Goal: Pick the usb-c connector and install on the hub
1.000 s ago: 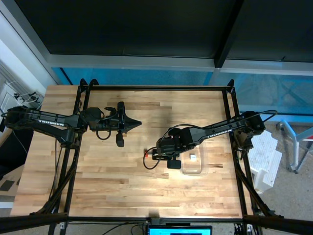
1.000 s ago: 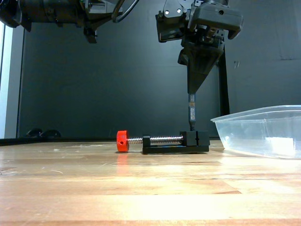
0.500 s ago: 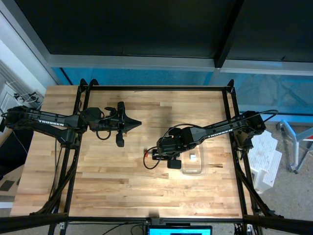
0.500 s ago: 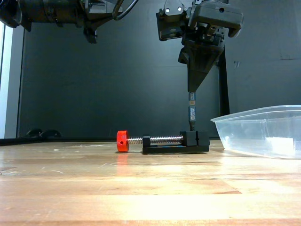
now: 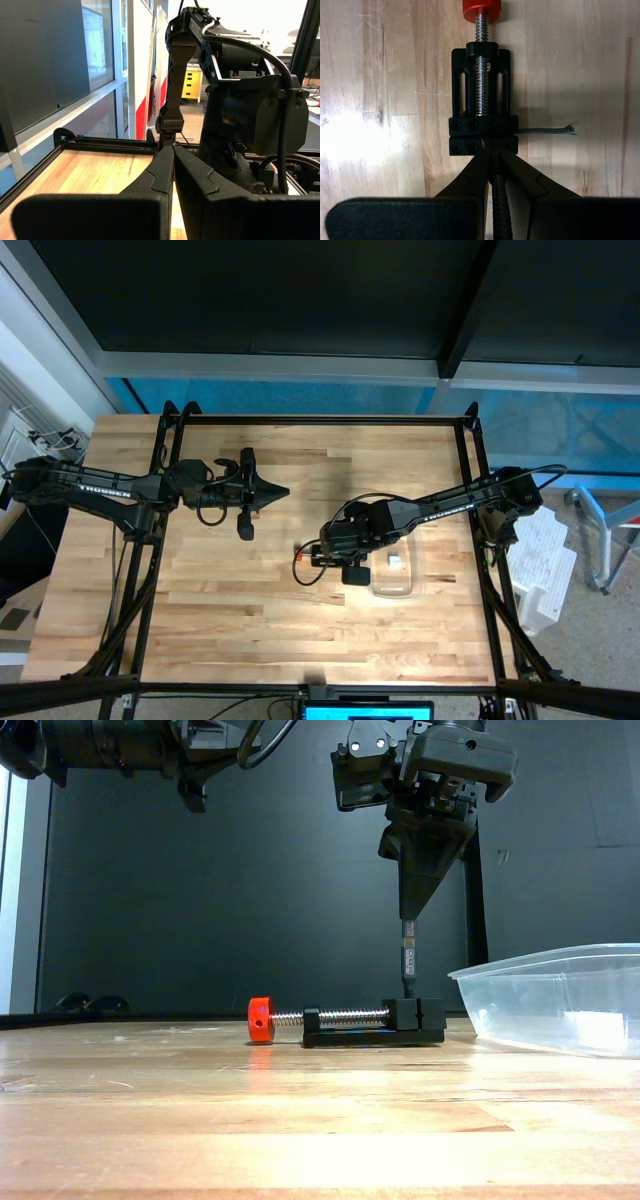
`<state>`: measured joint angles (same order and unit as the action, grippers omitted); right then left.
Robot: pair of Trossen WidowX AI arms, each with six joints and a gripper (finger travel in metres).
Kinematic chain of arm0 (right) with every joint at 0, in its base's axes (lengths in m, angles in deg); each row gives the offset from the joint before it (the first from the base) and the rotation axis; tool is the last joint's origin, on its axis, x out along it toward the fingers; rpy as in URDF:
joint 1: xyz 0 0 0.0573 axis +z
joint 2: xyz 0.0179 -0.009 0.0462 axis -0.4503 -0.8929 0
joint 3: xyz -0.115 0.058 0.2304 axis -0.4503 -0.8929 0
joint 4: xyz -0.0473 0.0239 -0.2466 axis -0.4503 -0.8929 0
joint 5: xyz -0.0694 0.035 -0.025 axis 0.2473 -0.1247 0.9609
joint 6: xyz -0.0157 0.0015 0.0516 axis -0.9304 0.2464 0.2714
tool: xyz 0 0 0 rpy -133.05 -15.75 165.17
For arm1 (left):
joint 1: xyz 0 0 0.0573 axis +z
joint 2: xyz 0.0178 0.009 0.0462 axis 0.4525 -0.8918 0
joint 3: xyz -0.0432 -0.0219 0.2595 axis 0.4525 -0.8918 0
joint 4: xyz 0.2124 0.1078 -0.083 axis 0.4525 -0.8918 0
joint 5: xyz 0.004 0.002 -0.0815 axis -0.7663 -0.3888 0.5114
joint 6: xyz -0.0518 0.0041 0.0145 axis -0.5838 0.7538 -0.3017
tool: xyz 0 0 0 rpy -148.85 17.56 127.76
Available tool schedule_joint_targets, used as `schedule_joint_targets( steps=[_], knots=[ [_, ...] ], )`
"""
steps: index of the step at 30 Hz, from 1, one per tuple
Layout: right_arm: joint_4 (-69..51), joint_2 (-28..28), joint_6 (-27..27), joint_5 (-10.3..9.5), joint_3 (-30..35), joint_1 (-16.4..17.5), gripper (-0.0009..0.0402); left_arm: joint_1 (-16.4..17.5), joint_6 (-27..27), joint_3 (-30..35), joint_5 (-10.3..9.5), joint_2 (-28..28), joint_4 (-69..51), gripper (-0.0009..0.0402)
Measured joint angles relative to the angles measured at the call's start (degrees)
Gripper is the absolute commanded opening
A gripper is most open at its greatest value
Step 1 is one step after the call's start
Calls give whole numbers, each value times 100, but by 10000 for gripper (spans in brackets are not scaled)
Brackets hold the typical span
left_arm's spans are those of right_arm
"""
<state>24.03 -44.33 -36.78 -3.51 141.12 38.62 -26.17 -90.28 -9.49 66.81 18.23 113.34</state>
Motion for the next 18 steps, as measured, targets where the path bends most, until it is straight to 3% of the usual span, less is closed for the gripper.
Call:
schedule_joint_targets(
  steps=[18],
  knots=[
    [140,-39,-57,-4,-74,0,0,0,2,0,-2,0,2,0]
  ],
)
